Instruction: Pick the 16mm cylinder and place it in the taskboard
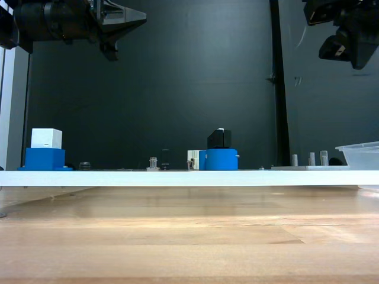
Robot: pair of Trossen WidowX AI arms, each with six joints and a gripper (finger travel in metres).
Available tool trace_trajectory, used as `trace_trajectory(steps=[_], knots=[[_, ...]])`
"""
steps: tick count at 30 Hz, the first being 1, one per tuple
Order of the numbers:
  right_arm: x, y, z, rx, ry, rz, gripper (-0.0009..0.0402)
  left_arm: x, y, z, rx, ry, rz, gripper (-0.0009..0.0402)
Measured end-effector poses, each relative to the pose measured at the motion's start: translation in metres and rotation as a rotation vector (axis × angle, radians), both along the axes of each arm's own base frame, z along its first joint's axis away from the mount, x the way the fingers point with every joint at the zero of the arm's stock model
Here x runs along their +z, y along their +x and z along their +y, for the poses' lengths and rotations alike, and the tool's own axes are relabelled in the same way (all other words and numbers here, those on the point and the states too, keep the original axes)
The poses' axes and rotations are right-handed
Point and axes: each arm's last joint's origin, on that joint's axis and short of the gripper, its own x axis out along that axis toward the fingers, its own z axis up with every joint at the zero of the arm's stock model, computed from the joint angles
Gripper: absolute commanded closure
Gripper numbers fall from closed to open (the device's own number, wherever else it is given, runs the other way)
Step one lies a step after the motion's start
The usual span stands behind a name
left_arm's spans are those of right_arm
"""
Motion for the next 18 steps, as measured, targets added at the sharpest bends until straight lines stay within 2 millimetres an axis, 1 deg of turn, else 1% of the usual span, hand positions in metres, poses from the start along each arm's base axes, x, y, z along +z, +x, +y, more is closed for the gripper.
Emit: trace_trajectory(steps=[8, 18], knots=[[-0.005, 0.001, 0.01, 0.01, 0.001, 0.069, 0.0393, 0.0, 0.0, 0.0, 0.0, 0.0, 0.0, 0.0393], [-0.007, 0.002, 0.016, 0.008, -0.021, 0.075, 0.0393, 0.0, 0.0, 0.0, 0.0, 0.0, 0.0, 0.0393]])
